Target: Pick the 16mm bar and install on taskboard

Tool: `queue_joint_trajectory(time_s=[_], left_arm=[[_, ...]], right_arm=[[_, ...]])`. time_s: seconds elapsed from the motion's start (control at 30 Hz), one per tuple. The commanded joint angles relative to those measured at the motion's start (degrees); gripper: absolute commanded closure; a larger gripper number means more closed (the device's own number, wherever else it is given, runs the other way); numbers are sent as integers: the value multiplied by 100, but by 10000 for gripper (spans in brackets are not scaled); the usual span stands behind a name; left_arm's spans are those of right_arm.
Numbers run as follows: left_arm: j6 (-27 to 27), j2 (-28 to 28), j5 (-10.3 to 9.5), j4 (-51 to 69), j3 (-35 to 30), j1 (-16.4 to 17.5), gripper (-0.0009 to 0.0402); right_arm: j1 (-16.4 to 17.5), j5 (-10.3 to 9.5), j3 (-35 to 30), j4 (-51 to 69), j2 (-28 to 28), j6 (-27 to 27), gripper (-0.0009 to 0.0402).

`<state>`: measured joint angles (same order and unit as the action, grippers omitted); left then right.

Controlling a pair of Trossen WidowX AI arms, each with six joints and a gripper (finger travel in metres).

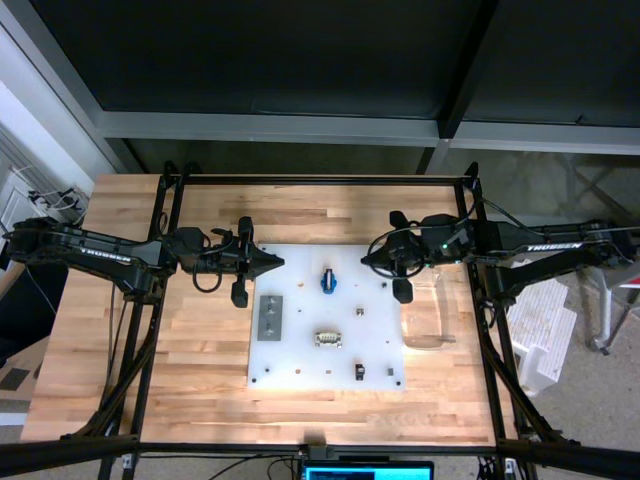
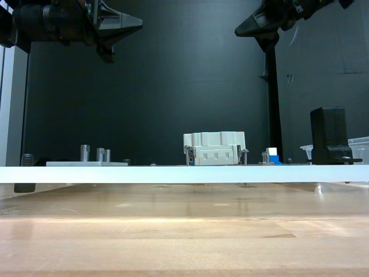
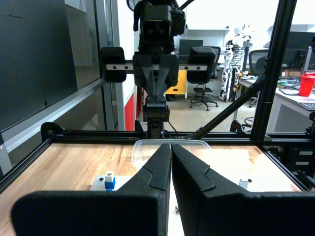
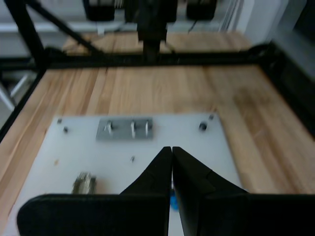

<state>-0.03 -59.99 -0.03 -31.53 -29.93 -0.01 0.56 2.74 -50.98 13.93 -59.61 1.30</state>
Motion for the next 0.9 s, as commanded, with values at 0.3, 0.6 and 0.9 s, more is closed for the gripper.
queue_joint_trajectory(time_s=[0.3,0.6,0.9], left_arm=[[2,-2,0,0,-2,2,393],[2,-2,0,0,-2,0,393],[2,-2,0,0,-2,2,393]], right_arm=[[-225,-291,811,-1954,153,-33,393],[-258,-286,1355,-3069,153,-39,393],[-260,-278,1775,-3829,153,-33,393]])
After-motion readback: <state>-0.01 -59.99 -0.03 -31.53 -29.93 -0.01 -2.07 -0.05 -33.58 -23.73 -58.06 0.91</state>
